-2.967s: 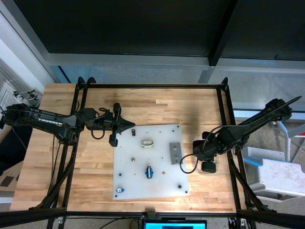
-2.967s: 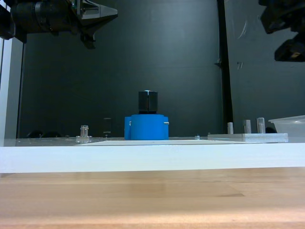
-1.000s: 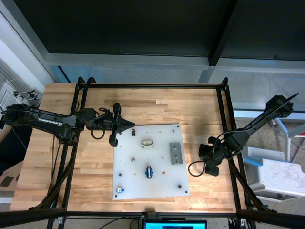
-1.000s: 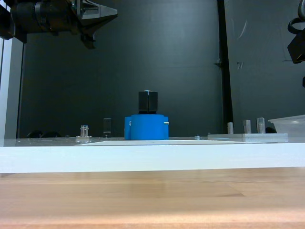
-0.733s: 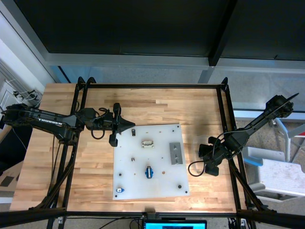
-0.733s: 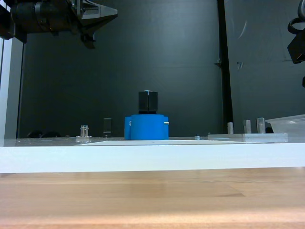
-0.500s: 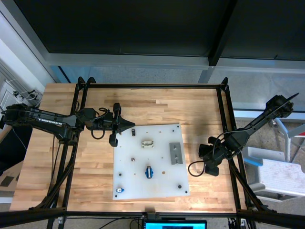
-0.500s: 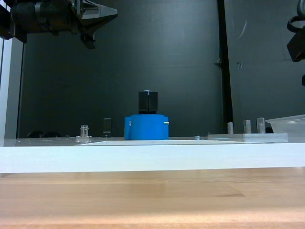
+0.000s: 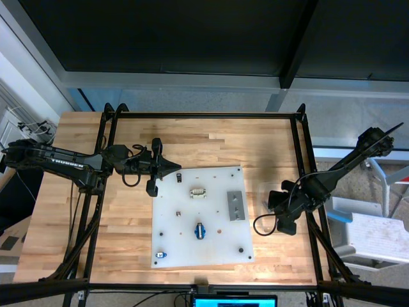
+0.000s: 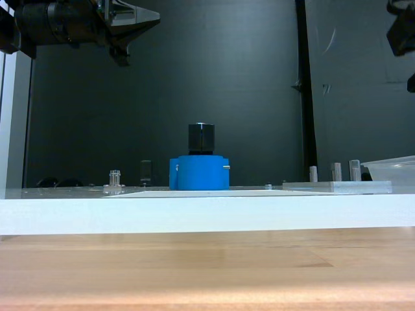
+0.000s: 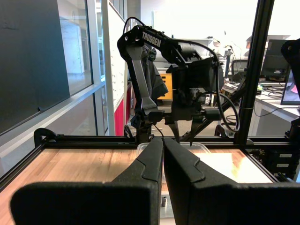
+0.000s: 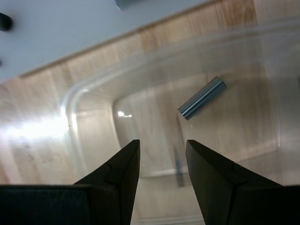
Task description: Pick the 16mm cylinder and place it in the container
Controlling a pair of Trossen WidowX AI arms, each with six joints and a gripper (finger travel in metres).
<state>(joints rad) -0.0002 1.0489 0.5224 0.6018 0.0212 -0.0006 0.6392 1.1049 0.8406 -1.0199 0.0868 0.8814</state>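
1. Cylinder (image 12: 202, 104) lies on its side on the floor of the container (image 12: 75, 107). Only the right wrist view shows it.
2. Over it hangs the right gripper (image 12: 161, 146), fingers parted, holding nothing.
3. From the high view, the container sits on bare wood beside the board (image 9: 204, 246), near the table's right edge.
4. Across the board, the left gripper (image 9: 171, 167) hovers at the far-left corner, fingers pressed together, empty.
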